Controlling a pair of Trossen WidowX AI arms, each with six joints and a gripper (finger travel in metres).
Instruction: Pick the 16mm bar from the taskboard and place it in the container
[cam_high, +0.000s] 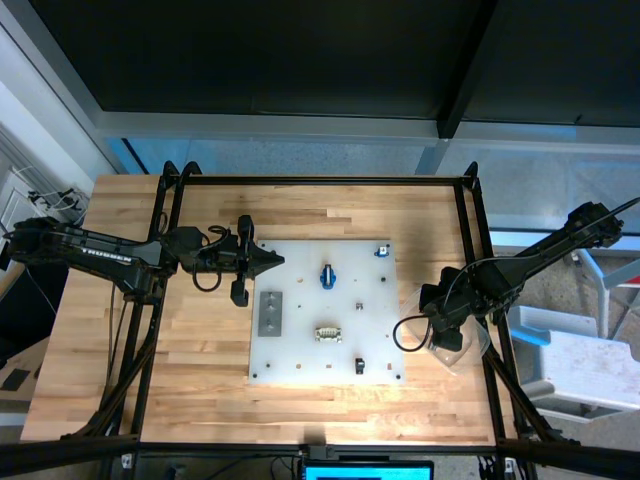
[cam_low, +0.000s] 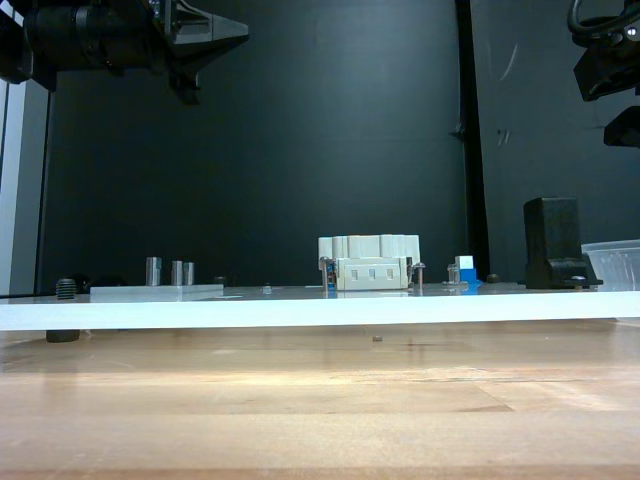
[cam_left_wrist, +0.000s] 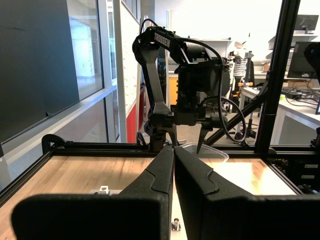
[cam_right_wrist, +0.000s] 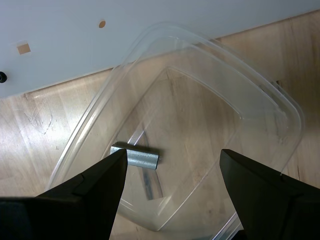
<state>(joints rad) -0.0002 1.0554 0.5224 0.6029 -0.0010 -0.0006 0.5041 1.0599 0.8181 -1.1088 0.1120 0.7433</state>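
The 16mm bar (cam_right_wrist: 136, 156), a short grey metal cylinder, lies on its side on the floor of the container (cam_right_wrist: 260, 100). My right gripper (cam_right_wrist: 172, 156) hangs open just above it, holding nothing. In the high view the right gripper (cam_high: 446, 332) sits over the container (cam_high: 472, 352), just off the right edge of the taskboard (cam_high: 300, 350). My left gripper (cam_high: 270, 262) is shut and empty, held above the board's far left corner. In the low view it hangs high up (cam_low: 225, 38).
The taskboard carries a grey block (cam_high: 271, 311), a blue upright part (cam_high: 328, 275), a white connector (cam_high: 327, 333) and a small black block (cam_high: 360, 365). A black frame rail (cam_high: 478, 250) runs close behind the right arm. Bare wood (cam_high: 200, 380) lies at the near left.
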